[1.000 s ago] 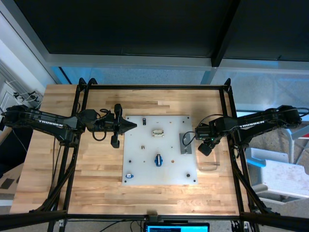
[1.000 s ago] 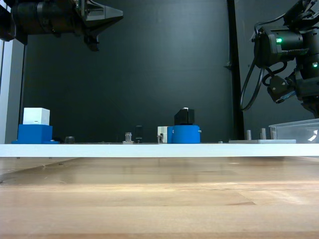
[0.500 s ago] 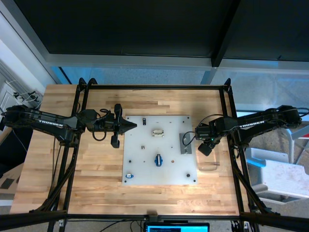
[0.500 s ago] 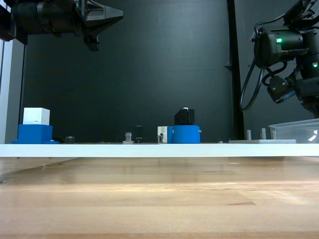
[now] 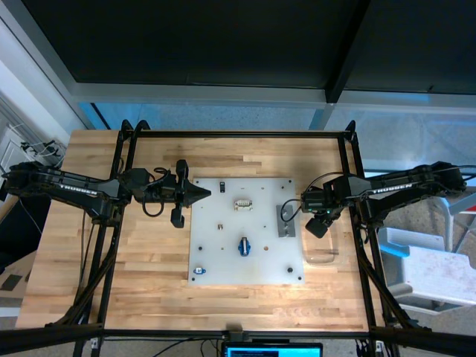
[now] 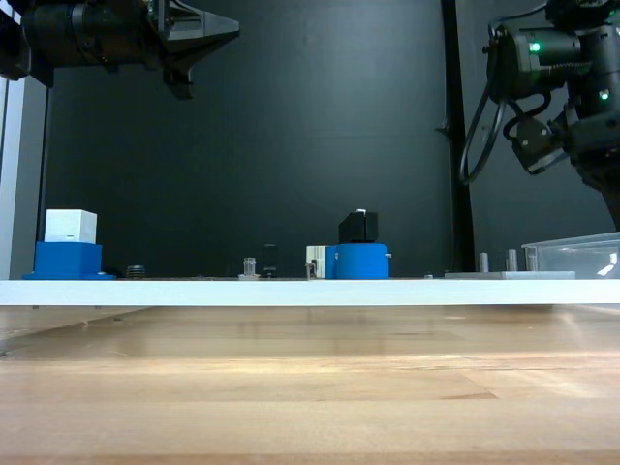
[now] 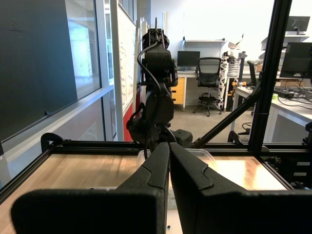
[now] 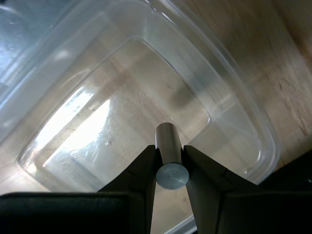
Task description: Pick the 16mm cylinder and place it in the taskboard
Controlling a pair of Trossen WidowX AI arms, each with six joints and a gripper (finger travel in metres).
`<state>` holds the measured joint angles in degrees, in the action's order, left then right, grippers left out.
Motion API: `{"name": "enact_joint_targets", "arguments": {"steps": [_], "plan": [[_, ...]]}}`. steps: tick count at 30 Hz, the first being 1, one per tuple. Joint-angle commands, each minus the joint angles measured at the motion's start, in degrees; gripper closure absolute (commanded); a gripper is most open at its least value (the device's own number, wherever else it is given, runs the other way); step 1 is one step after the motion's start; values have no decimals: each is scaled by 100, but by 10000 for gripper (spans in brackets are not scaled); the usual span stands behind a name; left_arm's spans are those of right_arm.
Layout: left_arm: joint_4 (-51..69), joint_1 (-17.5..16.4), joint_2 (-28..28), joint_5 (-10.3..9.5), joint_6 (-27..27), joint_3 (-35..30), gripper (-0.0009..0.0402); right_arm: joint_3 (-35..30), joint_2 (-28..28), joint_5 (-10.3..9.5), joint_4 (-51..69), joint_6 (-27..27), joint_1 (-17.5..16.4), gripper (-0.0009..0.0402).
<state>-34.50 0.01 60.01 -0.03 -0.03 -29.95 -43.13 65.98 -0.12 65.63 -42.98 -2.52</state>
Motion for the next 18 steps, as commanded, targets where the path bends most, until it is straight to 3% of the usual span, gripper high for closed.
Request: {"name": "enact_joint_targets", "arguments": {"steps": [1,18], "plan": [[-2,0,0,2,0,0,393,-170,0,4,236,-2,-13,370],[-2,-2,0,2,0,0,393,-1051,0,7,1058,-11,-57,370]]}}
